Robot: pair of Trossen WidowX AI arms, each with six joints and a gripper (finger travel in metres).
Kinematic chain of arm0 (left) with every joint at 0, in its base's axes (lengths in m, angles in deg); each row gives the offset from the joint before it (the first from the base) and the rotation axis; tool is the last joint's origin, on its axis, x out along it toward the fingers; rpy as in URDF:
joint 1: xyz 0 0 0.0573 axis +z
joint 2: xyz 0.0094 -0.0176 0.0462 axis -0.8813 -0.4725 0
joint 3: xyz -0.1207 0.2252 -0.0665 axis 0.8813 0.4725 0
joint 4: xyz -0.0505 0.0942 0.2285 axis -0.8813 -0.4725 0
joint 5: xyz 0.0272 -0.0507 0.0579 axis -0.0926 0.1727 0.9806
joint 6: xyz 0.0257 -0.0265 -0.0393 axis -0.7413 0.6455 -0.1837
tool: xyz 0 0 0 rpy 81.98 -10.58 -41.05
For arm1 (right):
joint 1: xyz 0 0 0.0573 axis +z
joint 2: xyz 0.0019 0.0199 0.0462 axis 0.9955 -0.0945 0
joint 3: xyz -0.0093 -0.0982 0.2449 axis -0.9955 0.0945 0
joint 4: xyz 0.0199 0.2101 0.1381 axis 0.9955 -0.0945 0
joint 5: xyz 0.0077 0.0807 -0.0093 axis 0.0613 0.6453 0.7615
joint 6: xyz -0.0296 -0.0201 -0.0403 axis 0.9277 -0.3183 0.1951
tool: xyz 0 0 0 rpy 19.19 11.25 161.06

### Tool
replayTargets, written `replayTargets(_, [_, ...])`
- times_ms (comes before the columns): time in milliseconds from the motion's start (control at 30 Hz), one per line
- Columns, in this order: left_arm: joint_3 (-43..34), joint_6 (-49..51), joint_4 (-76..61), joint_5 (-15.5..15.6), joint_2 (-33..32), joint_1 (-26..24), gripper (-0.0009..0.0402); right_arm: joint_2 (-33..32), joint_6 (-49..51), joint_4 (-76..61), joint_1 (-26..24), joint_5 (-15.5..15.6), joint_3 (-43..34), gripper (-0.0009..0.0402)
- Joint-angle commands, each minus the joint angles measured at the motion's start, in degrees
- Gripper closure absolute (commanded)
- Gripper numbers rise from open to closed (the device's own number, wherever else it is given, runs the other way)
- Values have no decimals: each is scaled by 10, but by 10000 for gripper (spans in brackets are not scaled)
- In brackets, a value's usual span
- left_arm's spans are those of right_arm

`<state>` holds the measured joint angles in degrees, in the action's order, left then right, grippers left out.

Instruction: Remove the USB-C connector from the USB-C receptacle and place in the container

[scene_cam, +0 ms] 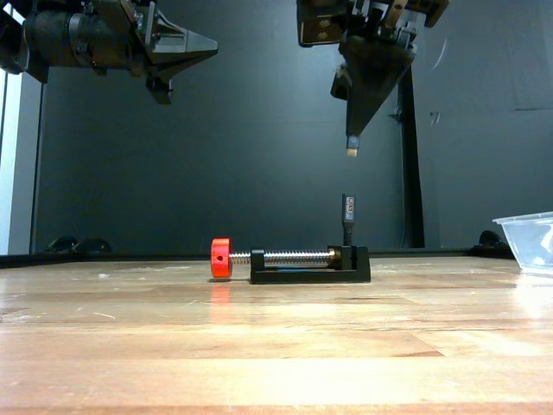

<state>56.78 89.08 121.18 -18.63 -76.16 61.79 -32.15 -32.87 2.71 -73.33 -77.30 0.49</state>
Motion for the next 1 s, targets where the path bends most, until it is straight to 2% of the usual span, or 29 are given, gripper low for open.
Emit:
replayTargets(33, [0, 0, 0, 0, 0, 0, 393, -5, 0, -43, 0, -1, -33, 393])
replayTargets(400, [0, 0, 0, 0, 0, 0, 393, -5, 0, -92, 0, -1, -121, 393])
replayTargets(1000, [0, 0, 0, 0, 0, 0, 393, -3, -29, -129, 23, -1, -120, 393])
